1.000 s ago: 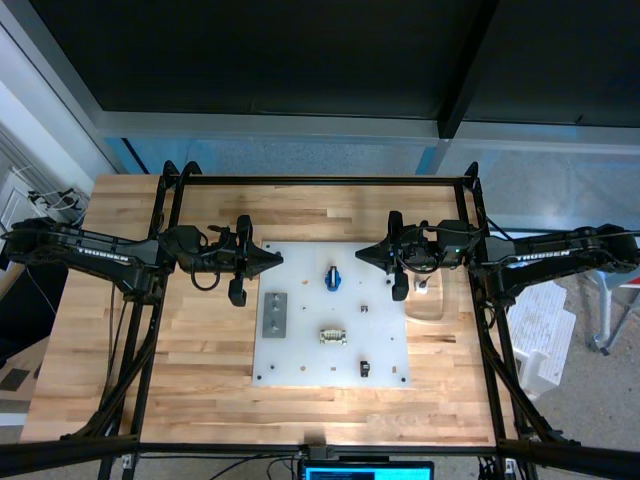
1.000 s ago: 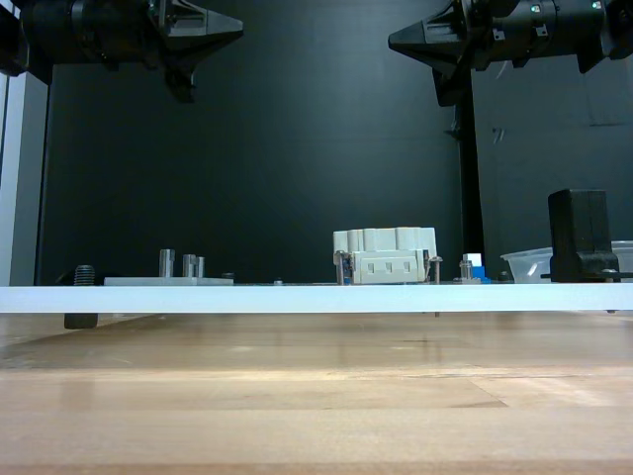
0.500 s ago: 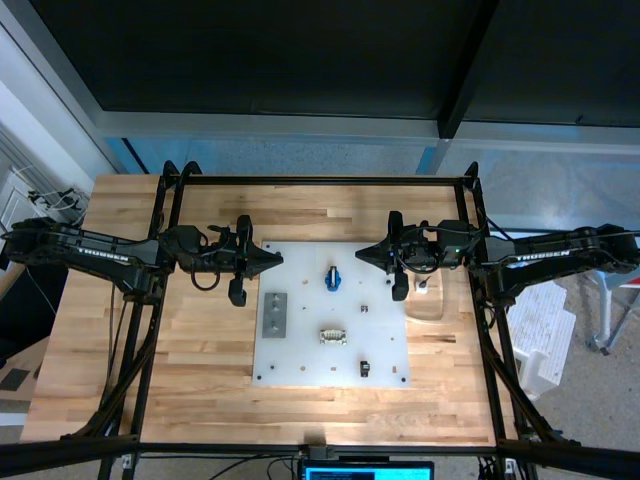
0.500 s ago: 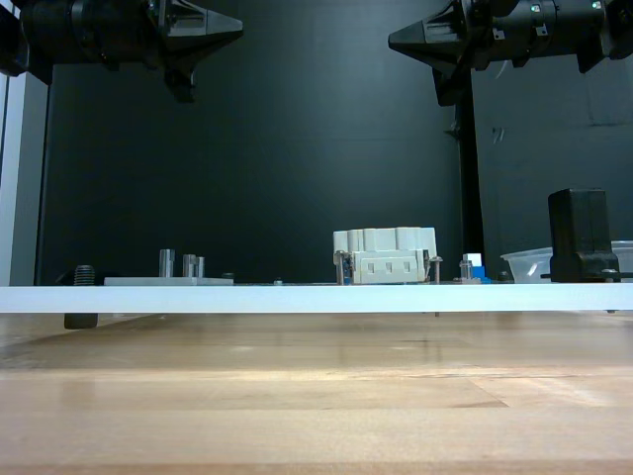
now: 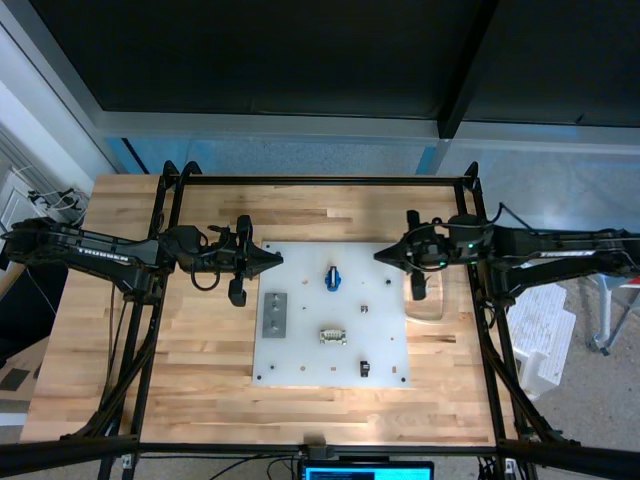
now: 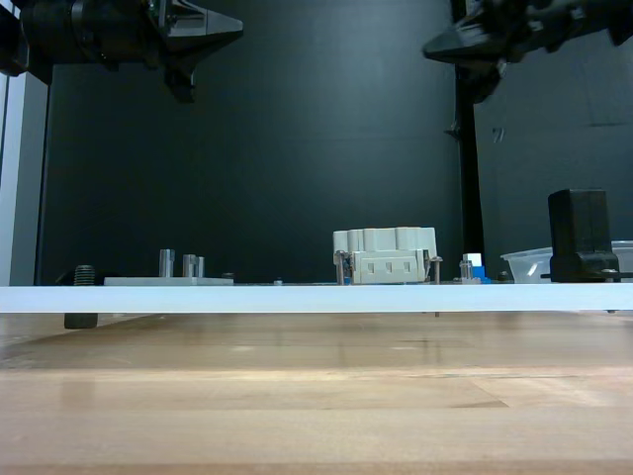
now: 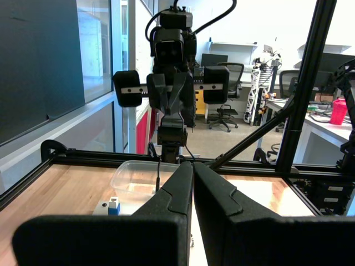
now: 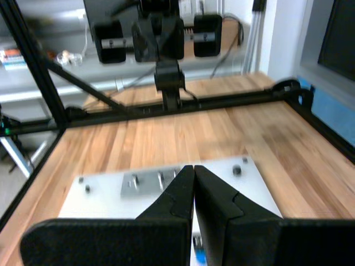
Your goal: Pick the USB connector and install on taskboard
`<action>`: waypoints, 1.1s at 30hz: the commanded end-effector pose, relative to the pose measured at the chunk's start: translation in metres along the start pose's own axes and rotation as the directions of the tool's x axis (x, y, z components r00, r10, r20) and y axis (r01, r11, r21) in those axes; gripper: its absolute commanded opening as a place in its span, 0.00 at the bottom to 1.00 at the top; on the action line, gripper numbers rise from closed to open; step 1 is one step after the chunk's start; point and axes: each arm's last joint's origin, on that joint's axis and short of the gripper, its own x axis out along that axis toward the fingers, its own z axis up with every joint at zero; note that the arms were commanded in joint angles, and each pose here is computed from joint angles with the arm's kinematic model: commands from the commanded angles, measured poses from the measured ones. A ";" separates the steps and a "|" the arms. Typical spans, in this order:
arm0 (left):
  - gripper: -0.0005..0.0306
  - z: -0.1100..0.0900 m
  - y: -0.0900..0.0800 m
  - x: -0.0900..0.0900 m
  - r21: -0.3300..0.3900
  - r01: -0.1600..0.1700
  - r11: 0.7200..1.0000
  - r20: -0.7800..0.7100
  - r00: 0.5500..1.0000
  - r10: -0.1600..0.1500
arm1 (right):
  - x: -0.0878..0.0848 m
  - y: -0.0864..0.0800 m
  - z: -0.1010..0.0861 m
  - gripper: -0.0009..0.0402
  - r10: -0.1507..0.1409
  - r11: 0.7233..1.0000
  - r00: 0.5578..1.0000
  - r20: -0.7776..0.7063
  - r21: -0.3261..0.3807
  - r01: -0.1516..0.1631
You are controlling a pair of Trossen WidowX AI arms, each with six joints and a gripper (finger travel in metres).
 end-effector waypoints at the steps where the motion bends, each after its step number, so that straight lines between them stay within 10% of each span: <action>1: 0.02 0.000 0.000 0.000 0.000 0.000 1.000 0.000 1.000 0.000 | -0.017 0.000 0.001 0.02 -0.021 1.000 0.996 -0.085 -0.009 0.020; 8: 0.02 0.000 0.000 0.000 0.000 0.000 1.000 0.000 1.000 0.000 | -0.049 -0.002 -0.005 0.02 -0.091 0.996 0.945 -0.315 -0.020 0.089; 33: 0.02 0.000 0.000 0.000 0.000 0.000 1.000 0.000 1.000 0.000 | -0.077 -0.006 -0.034 0.02 -0.167 0.982 0.648 -0.743 -0.066 0.178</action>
